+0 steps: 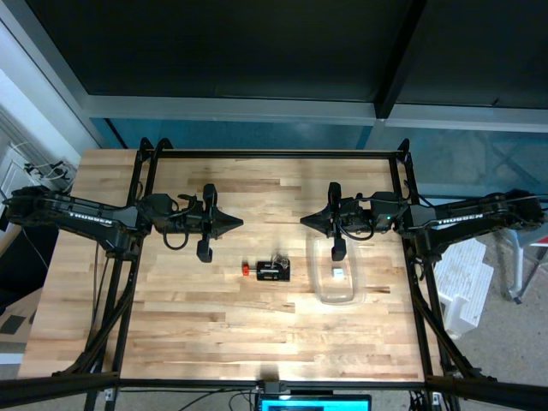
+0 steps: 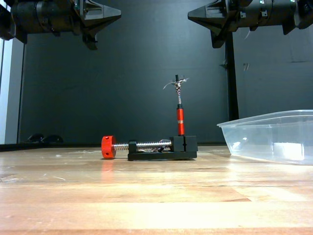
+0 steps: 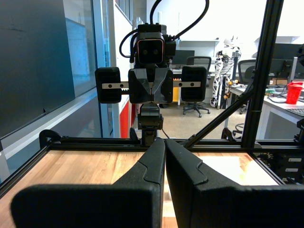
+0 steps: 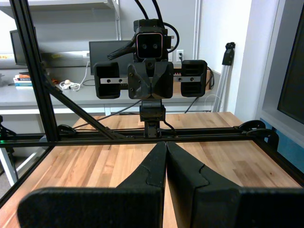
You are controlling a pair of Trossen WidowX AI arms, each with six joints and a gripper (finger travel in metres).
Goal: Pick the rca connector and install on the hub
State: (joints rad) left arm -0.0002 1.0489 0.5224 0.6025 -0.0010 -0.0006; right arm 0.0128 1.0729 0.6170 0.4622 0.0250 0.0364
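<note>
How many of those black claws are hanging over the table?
2. The left claw hangs above the table, behind and left of the black block. The right claw faces it, near the clear tray's far end. Both are shut and empty.

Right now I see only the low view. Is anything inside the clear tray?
Observer: Yes. In the high view, one small white piece lies in the tray, near its middle.
Operator: Are the grippers open?
Observer: No. Each wrist view shows its fingers pressed together and empty: left gripper, right gripper.
Operator: Where is the black block relative to them?
Observer: From above, the block sits between the two gripper tips, closer to the near edge of the table.
</note>
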